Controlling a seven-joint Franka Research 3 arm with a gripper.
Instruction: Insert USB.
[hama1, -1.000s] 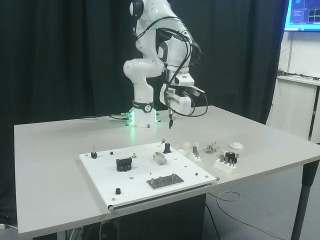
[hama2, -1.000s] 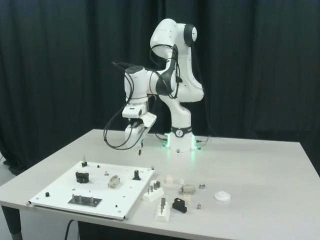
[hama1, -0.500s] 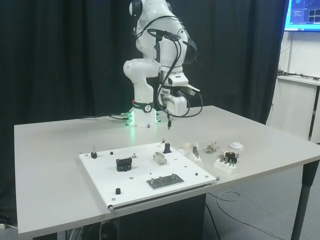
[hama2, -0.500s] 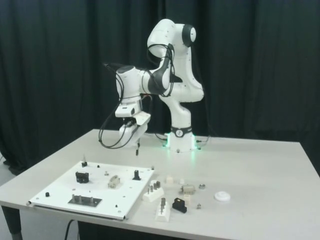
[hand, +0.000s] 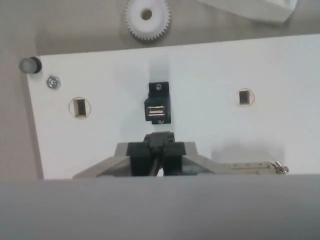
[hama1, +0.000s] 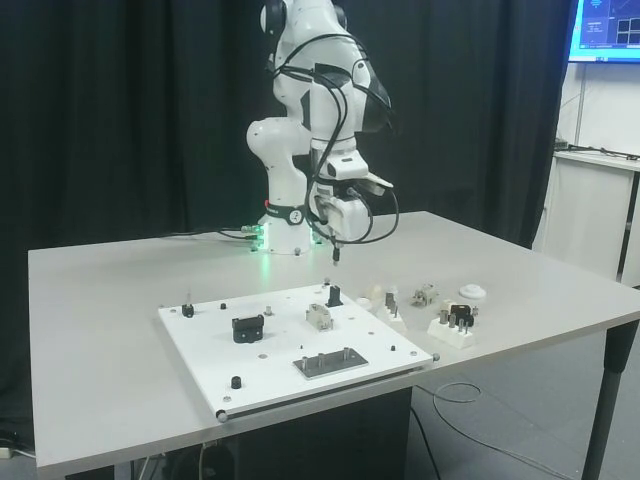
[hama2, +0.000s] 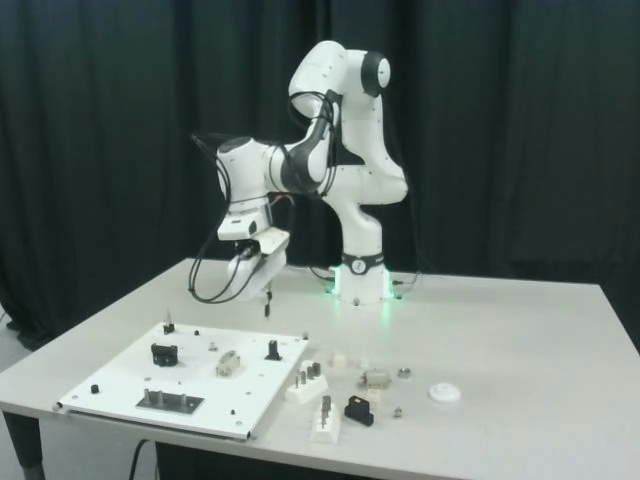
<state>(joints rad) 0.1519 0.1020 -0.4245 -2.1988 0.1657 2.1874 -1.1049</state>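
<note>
Gripping a black USB plug (hand: 159, 141) upright between the fingers of the tool (hand: 159, 165), plug tip pointing down, presumably so it can go straight into the socket without reorienting. Hanging well above the white board (hama1: 290, 340), with the black USB socket (hand: 158, 108) mounted on that board and opening upward; in the wrist view, socket sitting just beyond the plug tip, roughly in line with it, so likely lining up for descent rather than inserting yet. In the first room view, socket block (hama1: 334, 296) standing toward 1 o'clock on the board, near the board's far edge, tool (hama1: 336, 252) hovering above it. White gear (hand: 146, 18) lying off the board on the grey counter (hama1: 100, 290), beside the board's edge nearest the socket.

Folding at the elbow, forearm reaching out from the base (hama2: 362, 285) and wrist bending downward, fingers pointing at the board, cable (hama2: 215, 290) looping beneath the wrist.
</note>
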